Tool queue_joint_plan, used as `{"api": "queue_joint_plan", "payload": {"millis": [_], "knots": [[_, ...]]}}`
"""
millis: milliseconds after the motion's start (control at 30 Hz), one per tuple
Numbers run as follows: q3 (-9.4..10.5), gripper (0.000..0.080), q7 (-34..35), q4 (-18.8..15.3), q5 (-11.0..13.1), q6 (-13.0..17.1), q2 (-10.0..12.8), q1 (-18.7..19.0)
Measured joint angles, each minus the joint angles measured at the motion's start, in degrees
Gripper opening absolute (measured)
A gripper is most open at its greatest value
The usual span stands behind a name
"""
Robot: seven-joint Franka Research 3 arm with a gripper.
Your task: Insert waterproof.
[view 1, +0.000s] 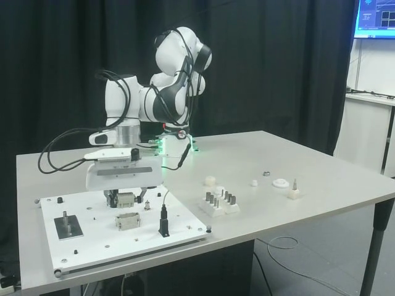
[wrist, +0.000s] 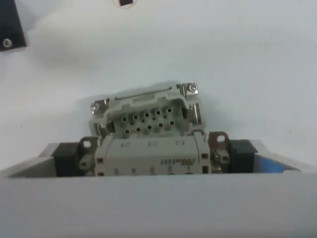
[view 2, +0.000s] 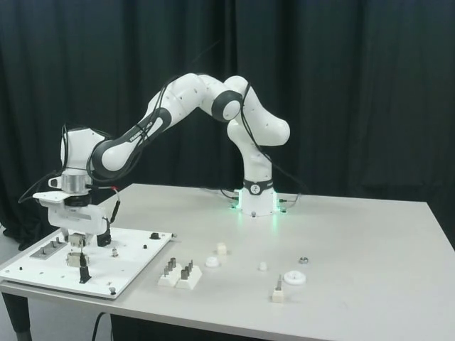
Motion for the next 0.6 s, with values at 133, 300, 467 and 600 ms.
{"api": "queue_joint_plan", "payload": {"millis": [133, 300, 467, 600], "knots": [[0.0, 0.0623, -0.83, 1.75, 0.2, -1.55, 1.06, -0.42], [0.0, 0.0623, -0.9, 3.7, 0.23, -3.24, 2.18, -0.93], [0.0, 0.0623, -0.92, 5.17, 0.25, -4.42, 3.13, -1.32], [0.0, 0.0623, -0.99, 6.01, 0.45, -5.05, 3.77, -1.46]]}}
